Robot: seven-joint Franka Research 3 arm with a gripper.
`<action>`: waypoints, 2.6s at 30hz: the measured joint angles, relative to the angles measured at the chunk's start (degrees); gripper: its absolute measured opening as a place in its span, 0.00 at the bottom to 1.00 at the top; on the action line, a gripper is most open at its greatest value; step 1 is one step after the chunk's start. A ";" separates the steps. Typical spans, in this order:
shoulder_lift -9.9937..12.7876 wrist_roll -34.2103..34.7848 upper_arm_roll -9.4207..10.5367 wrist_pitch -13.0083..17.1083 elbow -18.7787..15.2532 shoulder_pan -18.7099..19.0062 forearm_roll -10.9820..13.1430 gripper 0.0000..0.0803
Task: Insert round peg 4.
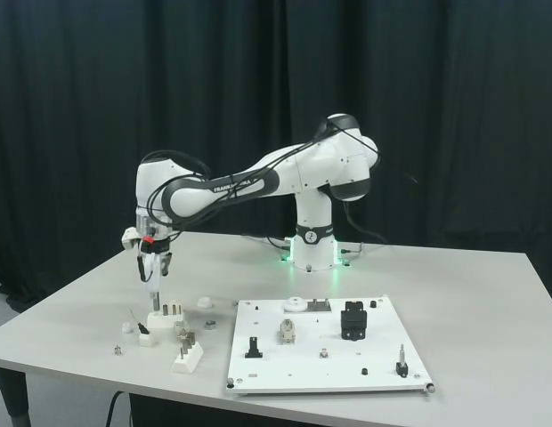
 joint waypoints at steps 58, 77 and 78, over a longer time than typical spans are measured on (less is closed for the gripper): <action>0.00 -7.03 -0.12 1.38 -0.33 -0.52 -0.18 0.18; -0.01 -13.62 -2.28 -2.97 -3.76 4.57 -0.75 0.18; -0.02 -13.62 -2.52 -3.21 -4.18 5.15 -0.86 0.18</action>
